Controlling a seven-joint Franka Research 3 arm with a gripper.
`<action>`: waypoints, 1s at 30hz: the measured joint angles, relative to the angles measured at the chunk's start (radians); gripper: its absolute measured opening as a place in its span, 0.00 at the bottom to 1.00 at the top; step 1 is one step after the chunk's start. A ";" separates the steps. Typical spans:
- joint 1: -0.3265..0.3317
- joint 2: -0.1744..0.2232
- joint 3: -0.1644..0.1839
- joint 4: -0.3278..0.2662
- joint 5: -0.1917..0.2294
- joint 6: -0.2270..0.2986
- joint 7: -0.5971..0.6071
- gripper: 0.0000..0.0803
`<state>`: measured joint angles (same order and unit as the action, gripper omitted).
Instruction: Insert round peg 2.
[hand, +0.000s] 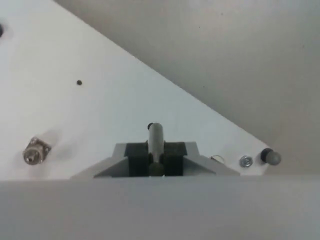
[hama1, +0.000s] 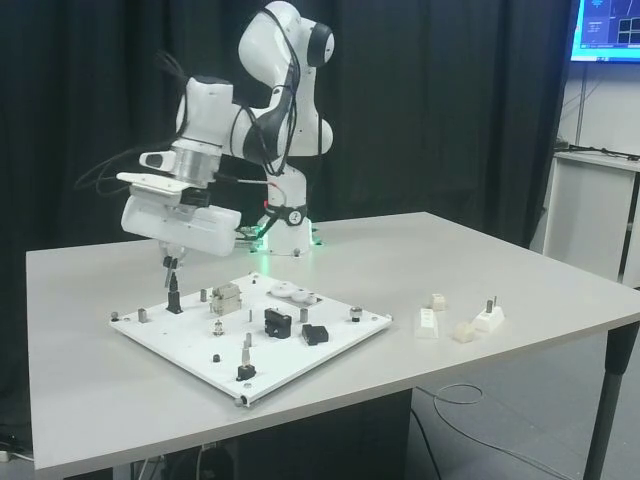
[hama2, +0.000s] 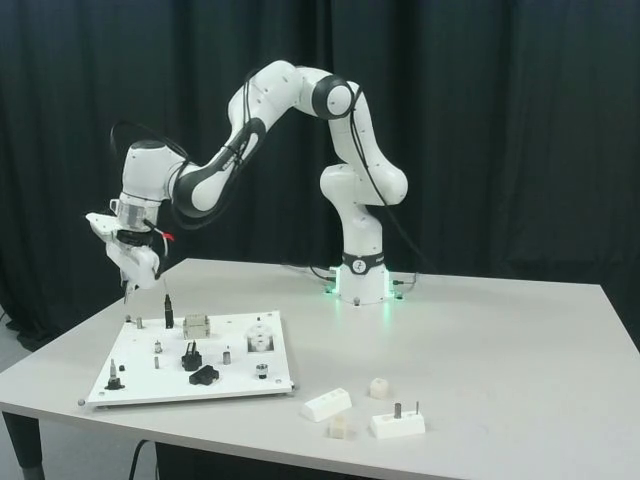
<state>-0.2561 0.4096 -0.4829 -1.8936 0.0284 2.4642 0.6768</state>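
Wrist view is showing the gripper clamping a grey peg between its black fingers, hovering above the white board. Pickup is looking done; lowering the peg into its hole is remaining.

You see a white arm on a grey table, a green glow at the arm's base, black curtains behind, a white board.

Grey table under white board
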 joint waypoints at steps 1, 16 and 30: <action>-0.004 0.003 0.000 0.000 0.015 0.001 0.000 0.08; -0.053 0.060 0.000 0.020 0.224 -0.002 -0.005 0.08; -0.090 0.116 0.000 0.069 0.325 -0.064 -0.033 0.08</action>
<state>-0.3461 0.5252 -0.4829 -1.8244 0.3529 2.4005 0.6435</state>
